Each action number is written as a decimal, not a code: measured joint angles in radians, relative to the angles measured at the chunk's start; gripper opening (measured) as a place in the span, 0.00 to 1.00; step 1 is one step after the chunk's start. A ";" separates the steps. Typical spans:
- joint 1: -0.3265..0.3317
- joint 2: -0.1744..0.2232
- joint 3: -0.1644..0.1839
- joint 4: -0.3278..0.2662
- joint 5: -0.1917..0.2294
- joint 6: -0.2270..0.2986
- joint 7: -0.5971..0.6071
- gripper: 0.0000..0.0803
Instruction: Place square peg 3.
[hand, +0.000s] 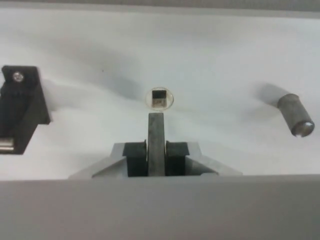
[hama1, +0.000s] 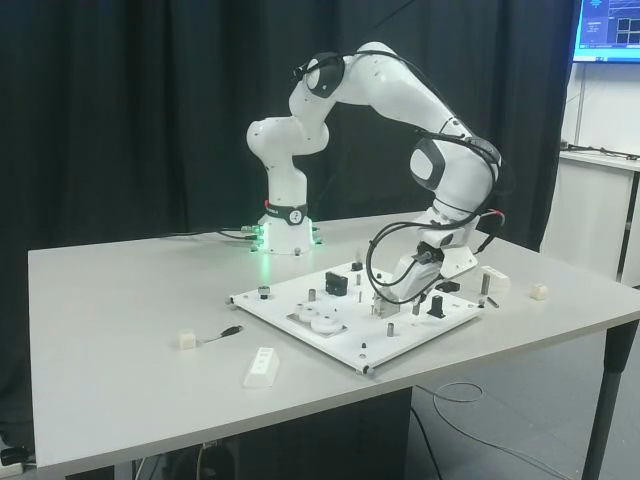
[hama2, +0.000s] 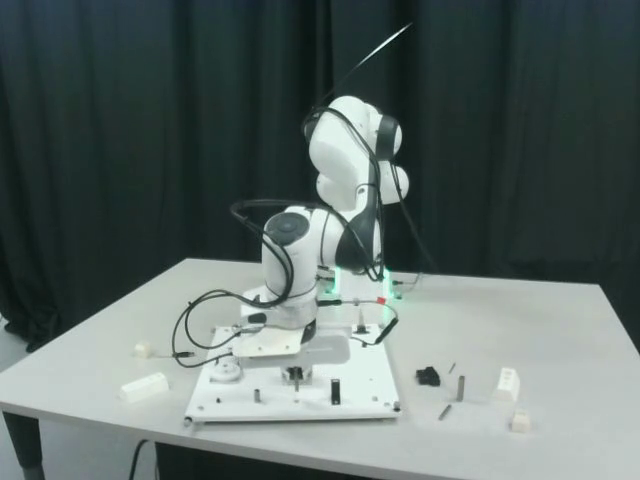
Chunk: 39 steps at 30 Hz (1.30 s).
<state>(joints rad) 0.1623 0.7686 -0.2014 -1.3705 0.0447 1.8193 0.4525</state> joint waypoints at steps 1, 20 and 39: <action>0.000 0.000 0.000 0.003 0.000 -0.004 0.001 0.10; -0.001 0.000 0.000 0.017 -0.001 -0.014 0.005 0.10; -0.031 0.000 -0.002 0.028 -0.075 -0.011 0.005 0.10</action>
<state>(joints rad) 0.1317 0.7686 -0.2031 -1.3424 -0.0306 1.8086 0.4579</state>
